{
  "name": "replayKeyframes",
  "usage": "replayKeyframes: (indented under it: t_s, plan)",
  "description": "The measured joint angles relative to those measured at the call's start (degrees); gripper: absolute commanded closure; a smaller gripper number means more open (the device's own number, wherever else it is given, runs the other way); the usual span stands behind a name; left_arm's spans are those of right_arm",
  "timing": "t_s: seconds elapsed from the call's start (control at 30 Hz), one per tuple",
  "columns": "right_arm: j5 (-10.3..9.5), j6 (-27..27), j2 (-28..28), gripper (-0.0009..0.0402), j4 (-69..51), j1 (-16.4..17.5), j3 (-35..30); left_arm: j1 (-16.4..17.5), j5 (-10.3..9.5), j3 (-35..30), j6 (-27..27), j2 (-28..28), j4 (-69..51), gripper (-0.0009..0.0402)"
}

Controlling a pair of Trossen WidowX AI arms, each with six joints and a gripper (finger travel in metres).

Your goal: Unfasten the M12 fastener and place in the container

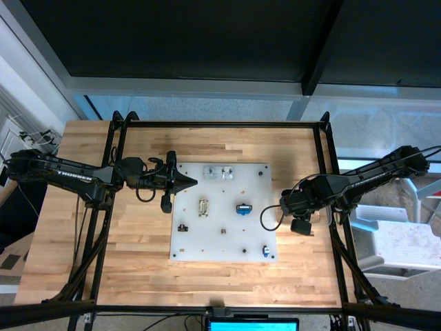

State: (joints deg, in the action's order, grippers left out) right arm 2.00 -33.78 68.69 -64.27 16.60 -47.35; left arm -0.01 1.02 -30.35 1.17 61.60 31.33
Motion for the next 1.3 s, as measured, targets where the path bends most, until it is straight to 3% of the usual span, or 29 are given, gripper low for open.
replayKeyframes:
  t_s: [0.2, 0.53, 0.77, 1.0, 1.3]
  plan:
    - [0.13, -0.8, 0.0, 0.0372, 0.0, 0.0, 0.0, 0.0, 0.0, 0.0, 0.0, 0.0, 0.0, 0.0393]
    - [-0.02, -0.8, 0.0, 0.0248, -0.1, 0.0, 0.0, 0.0, 0.02, 0.0, 0.0, 0.0, 0.0, 0.0393]
    - [-0.04, -0.8, 0.0, 0.0192, 0.0, 0.0, 0.0, 0.0, 0.0, 0.0, 0.0, 0.0, 0.0, 0.0393]
    - [-0.07, -0.8, 0.1, 0.0164, 0.0, 0.0, 0.0, 0.0, 0.02, 0.0, 0.0, 0.0, 0.0, 0.0393]
    - [-0.07, -0.7, 0.1, 0.0162, 0.0, 0.0, 0.0, 0.0, 0.0, 0.0, 0.0, 0.0, 0.0, 0.0393]
